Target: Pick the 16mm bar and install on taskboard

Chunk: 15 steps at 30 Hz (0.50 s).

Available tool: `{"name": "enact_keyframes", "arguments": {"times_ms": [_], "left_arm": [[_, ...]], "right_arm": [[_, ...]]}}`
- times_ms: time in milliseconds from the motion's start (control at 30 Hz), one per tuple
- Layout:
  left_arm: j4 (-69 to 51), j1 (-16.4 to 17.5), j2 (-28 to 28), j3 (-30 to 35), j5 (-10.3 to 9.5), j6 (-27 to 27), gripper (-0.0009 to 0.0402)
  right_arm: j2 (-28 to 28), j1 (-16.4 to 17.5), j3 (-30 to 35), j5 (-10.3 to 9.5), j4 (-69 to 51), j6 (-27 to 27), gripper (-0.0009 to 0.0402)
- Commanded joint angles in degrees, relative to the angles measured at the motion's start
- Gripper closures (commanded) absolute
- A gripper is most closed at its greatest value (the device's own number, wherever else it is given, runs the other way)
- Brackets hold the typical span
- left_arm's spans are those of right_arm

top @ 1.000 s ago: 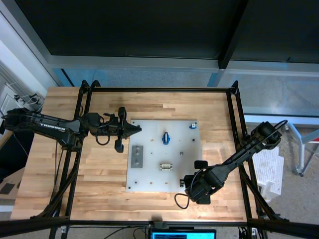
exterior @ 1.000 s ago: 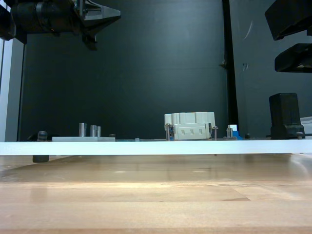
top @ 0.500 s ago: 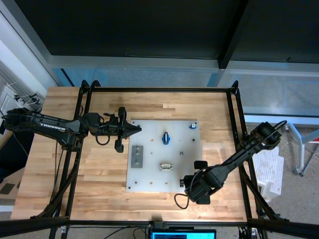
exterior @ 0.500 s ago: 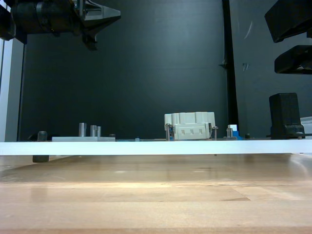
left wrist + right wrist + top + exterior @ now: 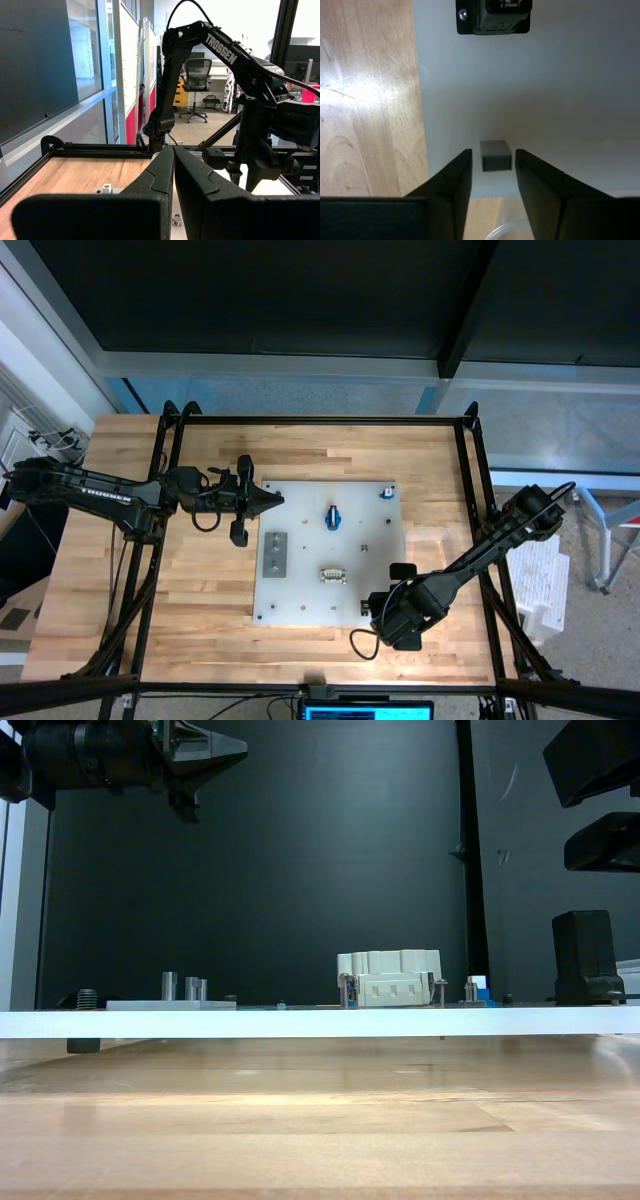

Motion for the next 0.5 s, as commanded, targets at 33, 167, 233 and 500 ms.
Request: {"name": "enact_keyframes", "arguments": {"times_ms": [33, 167, 233, 500], "left_arm": [[0.0, 0.02, 0.02, 0.0, 0.02, 0.0, 0.0393], [0.0, 0.02, 0.02, 0.0, 0.02, 0.0, 0.0393], [0.0, 0.0, 0.02, 0.0, 0.02, 0.0, 0.0393], [0.0, 0.02, 0.02, 0.0, 0.02, 0.0, 0.0393]], "right_arm": [[-0.2, 0.0, 0.11, 0.02, 0.07, -0.04, 0.0237], [-0.24, 0.0, 0.11, 0.02, 0.07, -0.07, 0.0212], [-0.39, 0.0, 0.11, 0.04, 0.07, -0.07, 0.0202], [-0.55, 0.0, 0.11, 0.02, 0.0, -0.09, 0.0189]]}}
